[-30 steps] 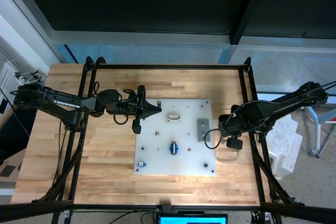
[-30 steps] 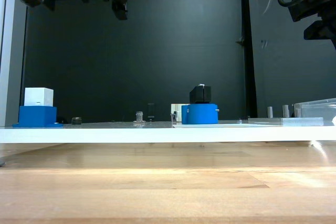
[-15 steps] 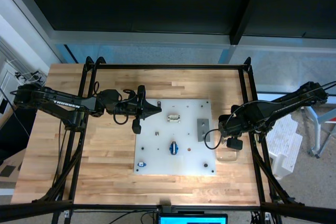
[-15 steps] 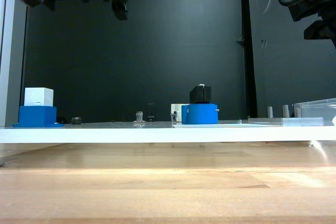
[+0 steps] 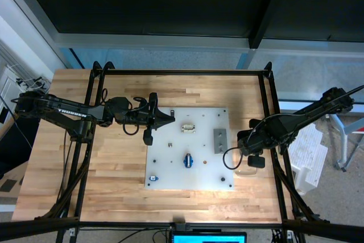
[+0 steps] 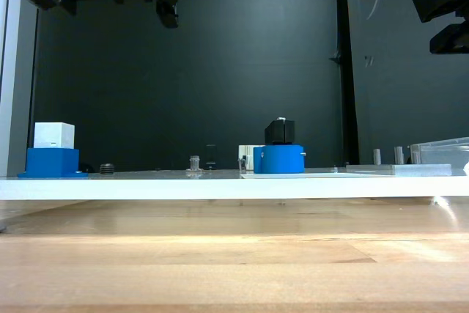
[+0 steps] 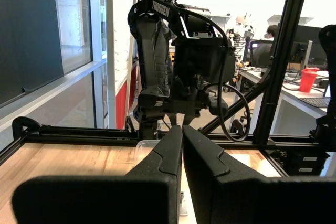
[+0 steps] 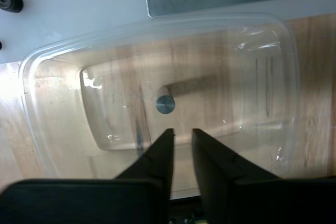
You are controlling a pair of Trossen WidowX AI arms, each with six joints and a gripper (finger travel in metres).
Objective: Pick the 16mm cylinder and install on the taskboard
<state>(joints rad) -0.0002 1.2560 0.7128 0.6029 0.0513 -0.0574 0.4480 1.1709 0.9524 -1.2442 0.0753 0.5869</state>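
1. Table (image 5: 114, 169): pale wooden planks, enclosed by a black tube frame (image 5: 182, 73). A dark wall panel stands beyond its far edge.
2. Left gripper (image 7: 182, 128): raised over the taskboard's far-left corner, level with the table. Its fingers are pressed together and hold nothing.
3. Taskboard (image 5: 170, 166): white square plate lying flat at the table's middle.
4. Beige connector (image 5: 187, 127): mounted on the board's far part.
5. Blue connector (image 5: 187, 160): mounted near the board's centre.
6. Grey metal block (image 5: 219, 140): mounted by the board's right edge.
7. Clear plastic tray (image 8: 47, 145): on the wood, just beside the board's right edge.
8. 16mm cylinder (image 8: 165, 104): inside the tray, its round end face up, not touched by anything.
9. Right gripper (image 8: 181, 132): above the tray, pointing down. Its fingers are a narrow gap apart and empty, with the cylinder just beyond their tips.
10. Room, from the left wrist view: glazed walls, office desks and a red cup (image 7: 307, 80).
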